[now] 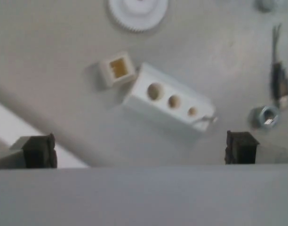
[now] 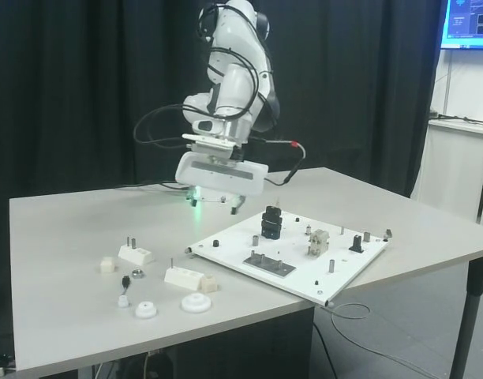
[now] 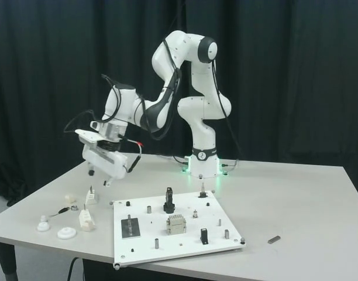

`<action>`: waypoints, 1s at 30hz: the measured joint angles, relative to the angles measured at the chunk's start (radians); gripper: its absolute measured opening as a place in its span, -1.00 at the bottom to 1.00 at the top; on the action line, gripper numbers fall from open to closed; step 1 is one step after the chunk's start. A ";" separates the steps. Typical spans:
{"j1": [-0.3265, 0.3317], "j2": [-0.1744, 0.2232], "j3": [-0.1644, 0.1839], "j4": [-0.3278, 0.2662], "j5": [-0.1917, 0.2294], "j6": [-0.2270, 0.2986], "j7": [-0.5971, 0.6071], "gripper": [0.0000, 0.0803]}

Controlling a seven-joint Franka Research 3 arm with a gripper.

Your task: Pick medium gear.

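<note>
The medium gear [image 2: 196, 302] lies flat on the grey table [image 2: 60, 237], near the table's front edge in the first room view, well below and apart from the gripper [image 2: 217, 207]. In the second room view the same gear [image 3: 66, 233] sits near the left front corner of the table, with the gripper [image 3: 97, 177] hanging in the air above and behind it. In the wrist view only part of the gear [image 1: 138, 14] shows at the picture's edge, well apart from the two fingertips.

The gripper [image 1: 139, 149] is held wide apart: its two black fingertips [image 1: 39, 151] stand far from each other with nothing between them. It holds nothing and touches nothing.

The gear is a white round disc with fine teeth around its rim and a raised hub in the middle. Just beside it lies a white block [image 1: 166, 99] with three round holes in a row, each smaller than the last, and touching that block is a small white cube [image 1: 117, 68] with a square opening. A metal nut [image 1: 267, 117] and a thin black connector [image 1: 279, 84] lie nearby on the table. A smaller white gear [image 2: 145, 310] rests close to the medium one. A white assembly board [image 2: 305, 276] with small black and grey fittings lies further along the table.
</note>
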 joint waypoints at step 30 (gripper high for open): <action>-0.265 0.276 0.103 0.360 0.152 -0.072 -0.760 0.99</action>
